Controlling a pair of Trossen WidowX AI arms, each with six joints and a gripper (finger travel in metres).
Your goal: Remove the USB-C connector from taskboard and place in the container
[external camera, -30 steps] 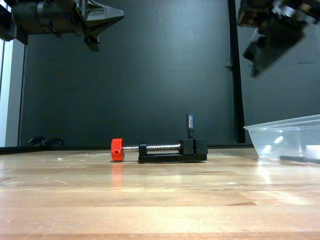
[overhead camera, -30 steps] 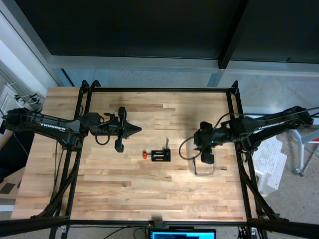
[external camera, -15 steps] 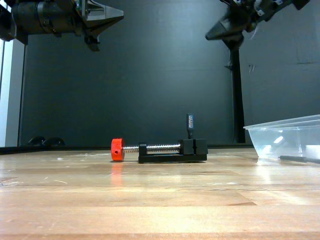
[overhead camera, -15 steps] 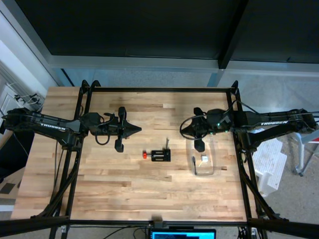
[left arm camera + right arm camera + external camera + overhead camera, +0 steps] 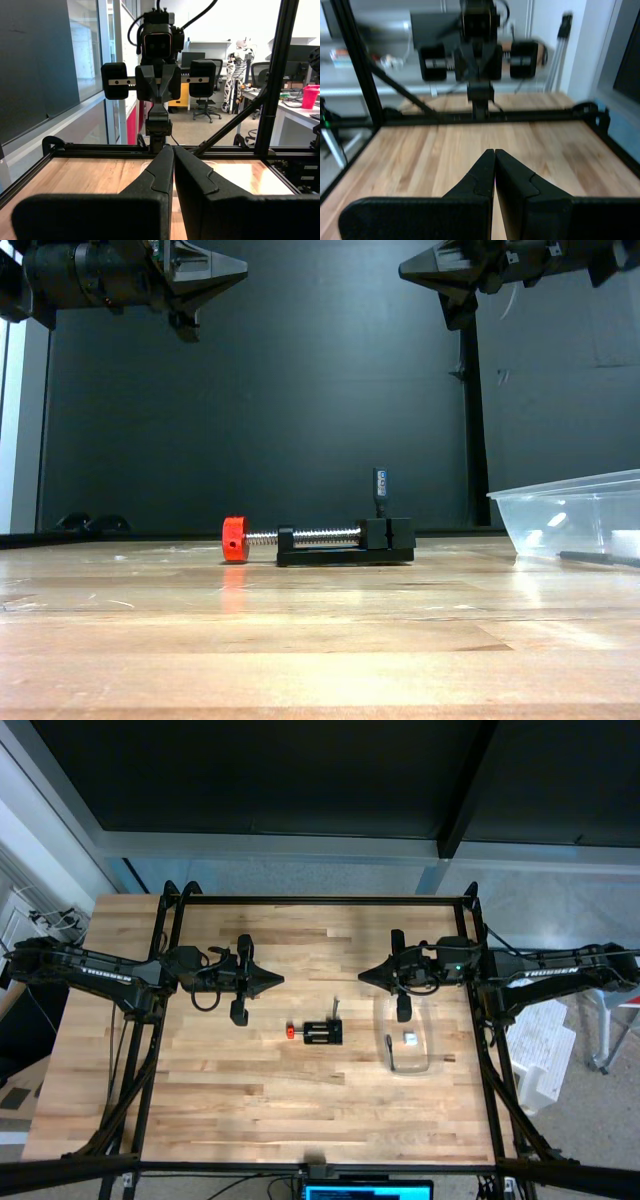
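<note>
Both arms hang high above the table as I watch. The left gripper [image 5: 280,980] is over the table's left half and the right gripper [image 5: 362,976] is up near the far end of the container [image 5: 430,1045], each with fingers pressed together on nothing, tips facing one another. The USB-C connector [image 5: 389,1049] lies inside the container along its left wall, beside a small white square piece [image 5: 409,1039], well apart from the taskboard [image 5: 322,1032] at mid-table, where a grey upright pin [image 5: 380,490] stands at the right end. I judge the task complete, with nothing left to move.
</note>
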